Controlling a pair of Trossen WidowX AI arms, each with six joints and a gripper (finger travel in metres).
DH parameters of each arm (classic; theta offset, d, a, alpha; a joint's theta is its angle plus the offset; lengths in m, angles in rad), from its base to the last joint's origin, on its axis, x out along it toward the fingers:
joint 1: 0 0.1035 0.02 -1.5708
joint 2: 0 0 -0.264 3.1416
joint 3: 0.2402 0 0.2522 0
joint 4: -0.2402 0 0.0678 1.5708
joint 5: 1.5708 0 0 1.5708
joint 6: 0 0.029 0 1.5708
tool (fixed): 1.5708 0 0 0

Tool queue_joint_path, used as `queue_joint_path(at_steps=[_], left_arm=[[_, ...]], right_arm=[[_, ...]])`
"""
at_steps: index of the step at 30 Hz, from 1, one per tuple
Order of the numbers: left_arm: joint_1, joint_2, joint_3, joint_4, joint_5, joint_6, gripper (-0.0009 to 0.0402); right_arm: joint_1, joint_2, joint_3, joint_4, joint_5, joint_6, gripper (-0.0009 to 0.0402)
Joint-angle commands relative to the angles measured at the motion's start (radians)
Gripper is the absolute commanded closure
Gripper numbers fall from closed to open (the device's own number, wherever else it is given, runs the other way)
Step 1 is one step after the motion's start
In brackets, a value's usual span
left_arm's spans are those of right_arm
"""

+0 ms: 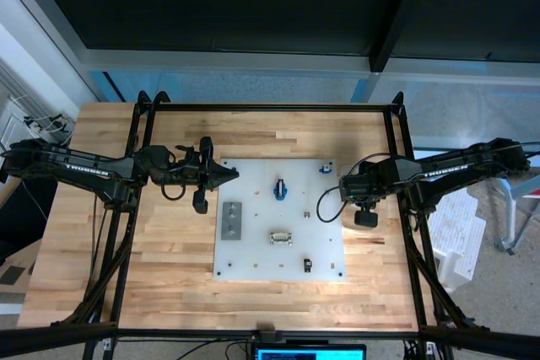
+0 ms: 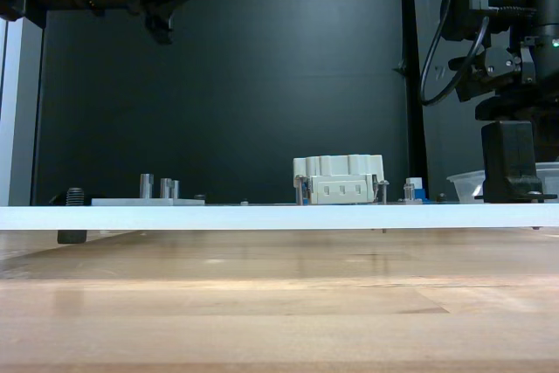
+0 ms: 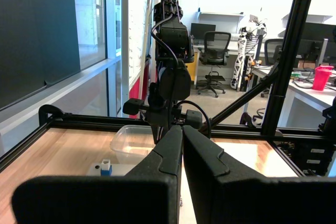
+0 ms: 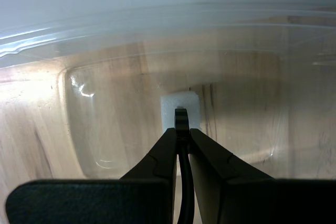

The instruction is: Pick the USB connector and install on taskboard

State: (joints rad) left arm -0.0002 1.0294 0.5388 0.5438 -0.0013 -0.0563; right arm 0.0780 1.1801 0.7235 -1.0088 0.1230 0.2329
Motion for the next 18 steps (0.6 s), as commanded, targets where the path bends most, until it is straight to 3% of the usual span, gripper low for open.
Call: queue_joint_path(at_steps=[1,18], left_arm=[[0.0,0.0,0.0,0.0,0.0,0.0,0.0393],[0.0,0.0,0.0,0.0,0.0,0.0,0.0393]], right_arm=[[0.0,-0.005,0.001,0.0,-0.013,-0.002,0.0393],[0.001,-0.027,0.025,-0.032,-0.018,-0.002,0.0393]])
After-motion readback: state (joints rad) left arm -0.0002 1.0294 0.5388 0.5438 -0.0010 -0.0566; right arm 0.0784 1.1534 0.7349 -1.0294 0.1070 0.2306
